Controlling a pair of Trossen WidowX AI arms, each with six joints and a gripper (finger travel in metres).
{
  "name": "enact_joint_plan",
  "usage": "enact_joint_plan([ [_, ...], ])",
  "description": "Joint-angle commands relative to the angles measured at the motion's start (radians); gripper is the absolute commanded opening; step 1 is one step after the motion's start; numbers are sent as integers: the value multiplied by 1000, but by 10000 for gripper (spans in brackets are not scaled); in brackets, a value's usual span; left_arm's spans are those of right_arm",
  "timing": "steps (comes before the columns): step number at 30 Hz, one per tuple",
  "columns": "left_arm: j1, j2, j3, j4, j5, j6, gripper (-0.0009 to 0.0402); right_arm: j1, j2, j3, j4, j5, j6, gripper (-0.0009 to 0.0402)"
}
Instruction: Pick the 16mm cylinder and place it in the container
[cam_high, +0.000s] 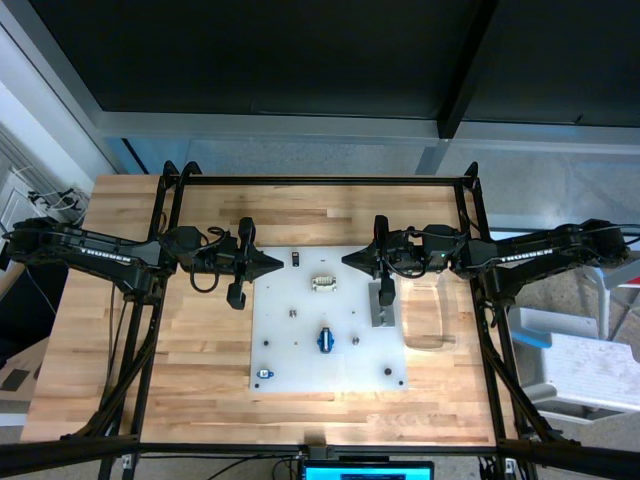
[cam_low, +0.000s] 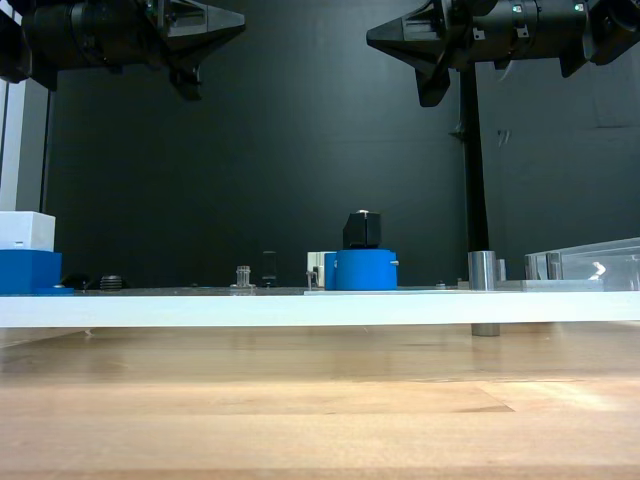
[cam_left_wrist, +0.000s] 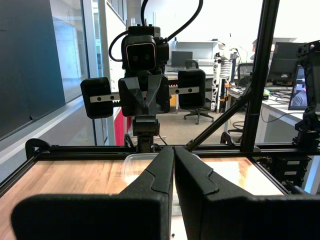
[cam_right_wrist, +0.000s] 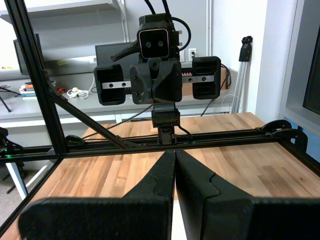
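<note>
the 16mm cylinder (cam_high: 355, 340) stood upright on the white board (cam_high: 300, 355), its long axis vertical, so i judged that a grasp would have to come straight down over it. in the high view it sat toward the board's near right part, with the blue-and-dark part (cam_high: 325, 340) near it at 9 o'clock.

the right gripper (cam_high: 347, 258) hung high over the board's far side with its jaws pressed together, tips meeting. the cylinder lay at about 6 o'clock from those tips, well below them. the left gripper (cam_high: 279, 263) hung at the same height, jaws likewise together, and had the cylinder at about 4 o'clock and farther off. the right arm looked the nearer one for the pick.

the container (cam_high: 432, 318) rested on the tabletop (cam_high: 150, 330) just beside the board's right edge, at roughly 3 o'clock from the cylinder. the grey block (cam_high: 385, 308) stood close to the path between them, at about 2 o'clock, and could get in the way of the carry.

counted: one 16mm cylinder, one thinner peg (cam_high: 292, 312), one container, one grey block, one blue-and-dark part, two grippers.
</note>
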Motion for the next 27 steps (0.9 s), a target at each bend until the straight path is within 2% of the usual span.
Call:
enact_joint_plan([
  [1, 0, 0, 0, 0, 0, 0, 0, 0, 0, 0, 0, 0, -1, 0],
  [18, 0, 0, 0, 1, 0, 0, 0, 0, -3, 28, -18, -7, 4, 0],
  [27, 0, 0, 0, 0, 0, 0, 0, 0, 11, 252, -464, -6, -1, 0],
])
